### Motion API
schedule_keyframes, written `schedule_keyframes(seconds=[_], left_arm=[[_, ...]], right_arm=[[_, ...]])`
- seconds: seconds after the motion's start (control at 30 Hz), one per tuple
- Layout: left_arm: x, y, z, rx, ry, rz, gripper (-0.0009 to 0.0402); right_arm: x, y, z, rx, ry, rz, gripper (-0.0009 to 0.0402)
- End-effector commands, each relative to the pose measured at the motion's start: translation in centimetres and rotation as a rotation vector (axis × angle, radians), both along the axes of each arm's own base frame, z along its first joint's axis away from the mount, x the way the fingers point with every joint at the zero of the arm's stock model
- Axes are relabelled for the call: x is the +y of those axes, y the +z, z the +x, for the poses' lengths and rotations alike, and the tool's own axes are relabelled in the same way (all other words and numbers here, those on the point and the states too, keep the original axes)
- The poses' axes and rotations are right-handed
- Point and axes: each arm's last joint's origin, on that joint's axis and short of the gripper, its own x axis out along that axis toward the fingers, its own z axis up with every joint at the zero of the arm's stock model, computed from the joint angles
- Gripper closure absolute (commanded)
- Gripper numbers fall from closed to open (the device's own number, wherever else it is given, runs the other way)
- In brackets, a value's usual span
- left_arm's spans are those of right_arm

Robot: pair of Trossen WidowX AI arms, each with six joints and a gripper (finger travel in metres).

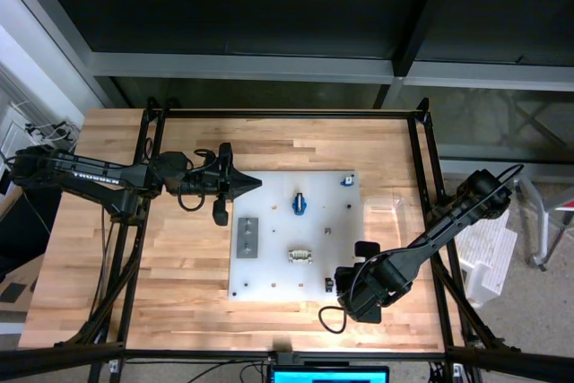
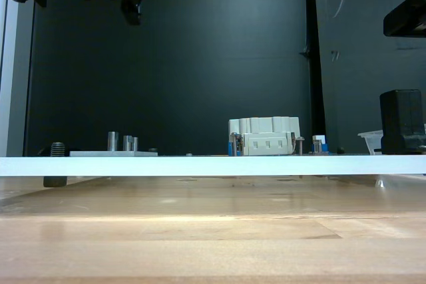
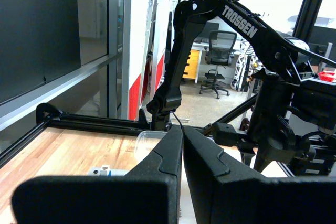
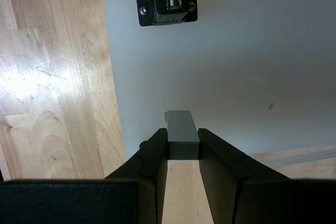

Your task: Pick the 16mm bar and install on taskboard

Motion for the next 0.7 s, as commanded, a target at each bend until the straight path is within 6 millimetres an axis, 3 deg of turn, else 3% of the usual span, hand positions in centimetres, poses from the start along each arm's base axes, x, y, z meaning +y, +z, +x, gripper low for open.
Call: schedule_keyframes(seconds=[0.03, 0.7], left_arm=[[0.0, 0.0, 0.0, 0.000, 0.000, 0.000, 0.0393], [0.0, 0.0, 0.0, 0.000, 0.000, 0.000, 0.0393]], right_arm=[[0.0, 0.0, 0.0, 0.000, 0.001, 0.000, 0.0393], [-0.1, -1.2, -0.2, 0.004, -0.020, 0.010, 0.0393]])
